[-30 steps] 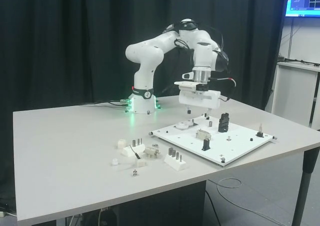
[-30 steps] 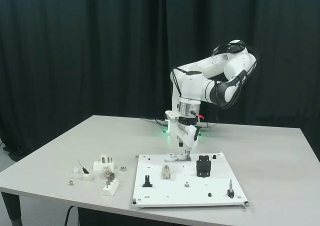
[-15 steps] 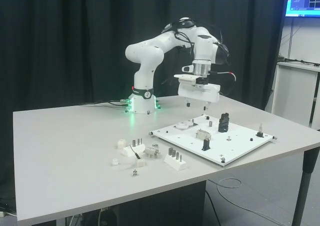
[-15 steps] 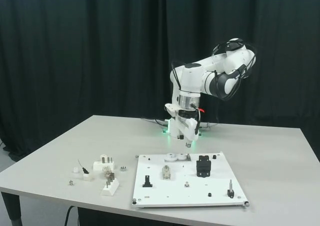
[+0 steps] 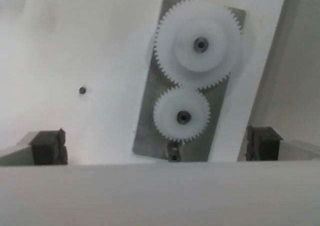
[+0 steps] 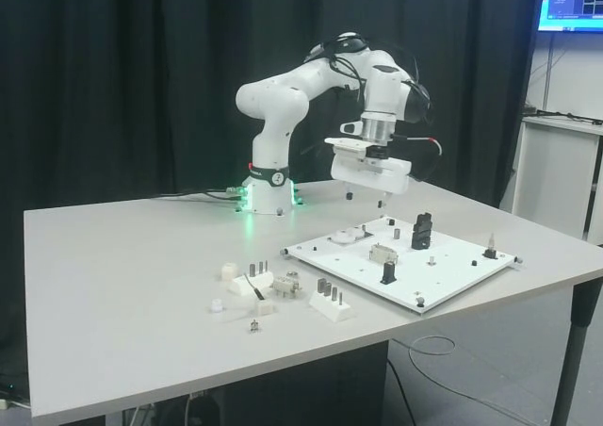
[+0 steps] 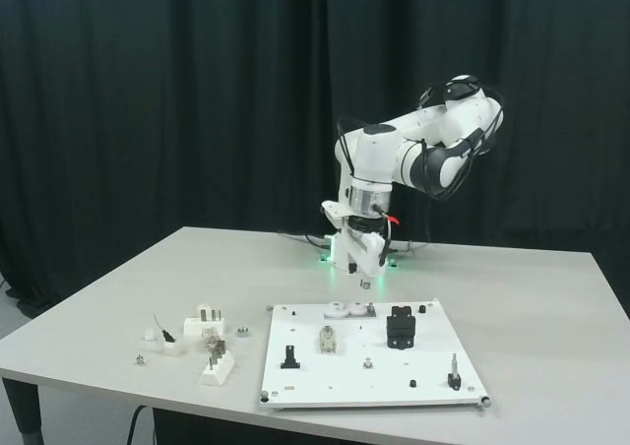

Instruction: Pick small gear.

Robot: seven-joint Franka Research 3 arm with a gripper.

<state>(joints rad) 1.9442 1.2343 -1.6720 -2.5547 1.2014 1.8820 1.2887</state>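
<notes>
Here the gripper [image 6: 366,196] hangs above the white board [image 6: 452,273] on the grey tabletop [image 6: 122,266], black curtains behind; its fingers spread apart and empty. The small gear [image 5: 181,117] sits below on a grey plate [image 5: 146,131], meshed with a larger gear [image 5: 199,43].

Black curtain [image 7: 177,100] hanging in folds across the whole back of the room. Grey table [image 6: 122,256] in front of it, on black legs [image 6: 577,351]. At the first room view's far edge, a white cabinet [image 6: 556,167] standing against a white wall, with a lit screen [image 6: 571,0] mounted above it. Grey floor [image 6: 471,379] below, with a cable [image 6: 429,346] lying looped on it.
</notes>
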